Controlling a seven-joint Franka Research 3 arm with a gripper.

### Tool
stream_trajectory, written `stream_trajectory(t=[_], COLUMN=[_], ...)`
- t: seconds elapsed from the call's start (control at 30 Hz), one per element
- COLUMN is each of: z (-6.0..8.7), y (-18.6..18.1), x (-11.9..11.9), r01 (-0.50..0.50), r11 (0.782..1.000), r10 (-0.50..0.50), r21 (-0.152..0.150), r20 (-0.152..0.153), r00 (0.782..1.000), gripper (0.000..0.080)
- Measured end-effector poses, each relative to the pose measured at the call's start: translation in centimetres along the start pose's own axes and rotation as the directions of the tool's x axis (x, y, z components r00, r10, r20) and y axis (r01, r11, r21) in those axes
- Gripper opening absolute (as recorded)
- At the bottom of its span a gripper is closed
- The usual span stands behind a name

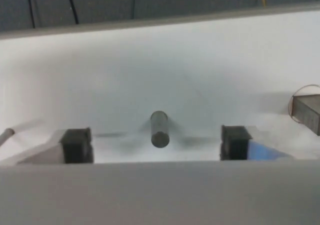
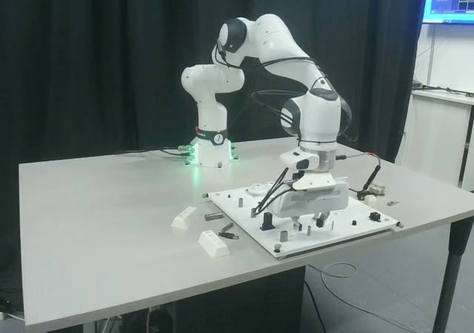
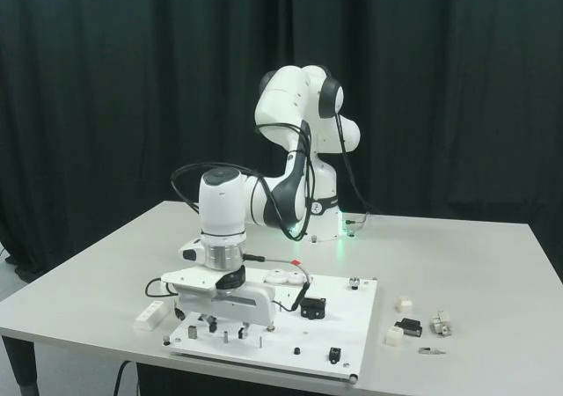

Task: Remove round peg 2.

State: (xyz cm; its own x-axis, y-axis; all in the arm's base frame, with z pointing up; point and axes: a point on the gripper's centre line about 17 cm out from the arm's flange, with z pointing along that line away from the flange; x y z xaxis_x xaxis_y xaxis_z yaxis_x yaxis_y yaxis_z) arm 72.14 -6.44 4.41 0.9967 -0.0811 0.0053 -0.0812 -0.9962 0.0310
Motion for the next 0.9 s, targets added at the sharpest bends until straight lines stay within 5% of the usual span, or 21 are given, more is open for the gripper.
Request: stream_trajectory(t=[0.2,0.23,0.37,0.4,0.9], z=[0.17,0.21,0.39,0.43,0.13], y=[0.00,0.01,0.01,0.01,0.25], x=[-0.07,-0.08,-0.14,-0.16,-0.12], r01=[0.000,0.000,0.000,0.000,-0.003], r11=[1.000,1.000,1.000,1.000,1.000], r10=[0.000,0.000,0.000,0.000,0.003], r21=[0.000,0.000,-0.001,-0.001,-0.002], r20=[0.002,0.003,0.005,0.006,0.012], r00=[1.000,1.000,1.000,1.000,1.000], gripper=[0.0686,0.0298,0.0298,0.0136,0.0072])
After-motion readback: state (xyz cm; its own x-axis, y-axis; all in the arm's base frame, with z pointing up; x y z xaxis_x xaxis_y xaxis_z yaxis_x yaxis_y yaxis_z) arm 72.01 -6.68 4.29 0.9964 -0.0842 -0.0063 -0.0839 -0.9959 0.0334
